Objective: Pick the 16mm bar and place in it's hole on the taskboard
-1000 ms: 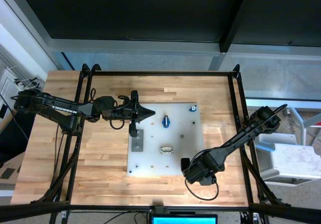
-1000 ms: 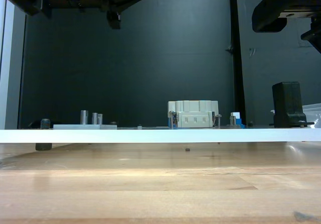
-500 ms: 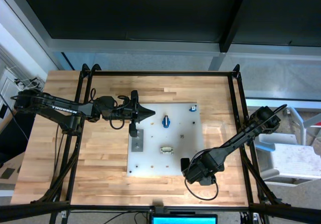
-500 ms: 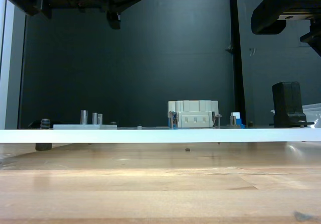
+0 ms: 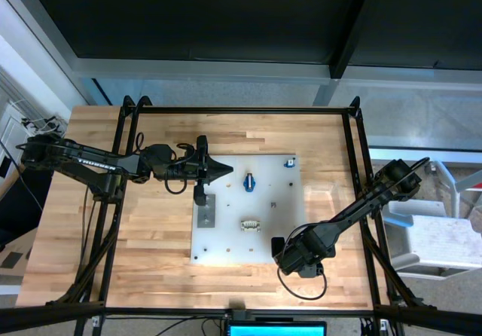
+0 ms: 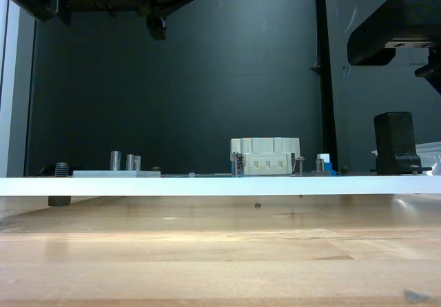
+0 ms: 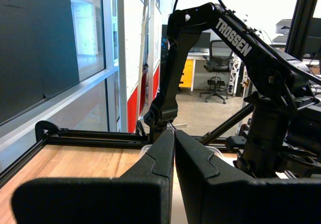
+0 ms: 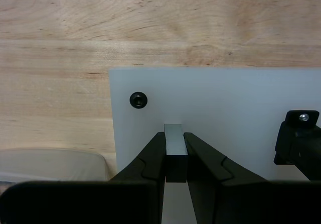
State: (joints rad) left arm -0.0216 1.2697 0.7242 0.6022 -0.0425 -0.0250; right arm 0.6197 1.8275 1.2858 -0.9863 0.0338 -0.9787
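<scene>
The 16mm bar (image 8: 175, 144), a short grey metal piece, is held between the fingers (image 8: 153, 158) of my right gripper (image 8: 175, 156), which is shut on it. It hangs over the near right corner of the white taskboard (image 8: 225, 103), clear of any hole. In the high view the right gripper (image 5: 285, 255) covers the bar. My left gripper (image 5: 224, 169) hovers high over the board's far left part, fingers (image 7: 163, 151) shut with nothing between them. The grey block (image 5: 205, 214) with upright pegs (image 6: 116, 160) lies on the board's left side.
A black screw (image 8: 138, 100) marks the board corner and a black block (image 8: 297, 136) stands beside my right gripper, also seen as the black block (image 6: 396, 144) in the low view. A white connector (image 6: 265, 156) and a blue part (image 5: 249, 181) sit mid-board. Black frame rails (image 5: 354, 163) border the table.
The right arm has sunk a little in the low view, and its gripper has shifted slightly left in the high view with the bar still held. The left arm has not moved.
</scene>
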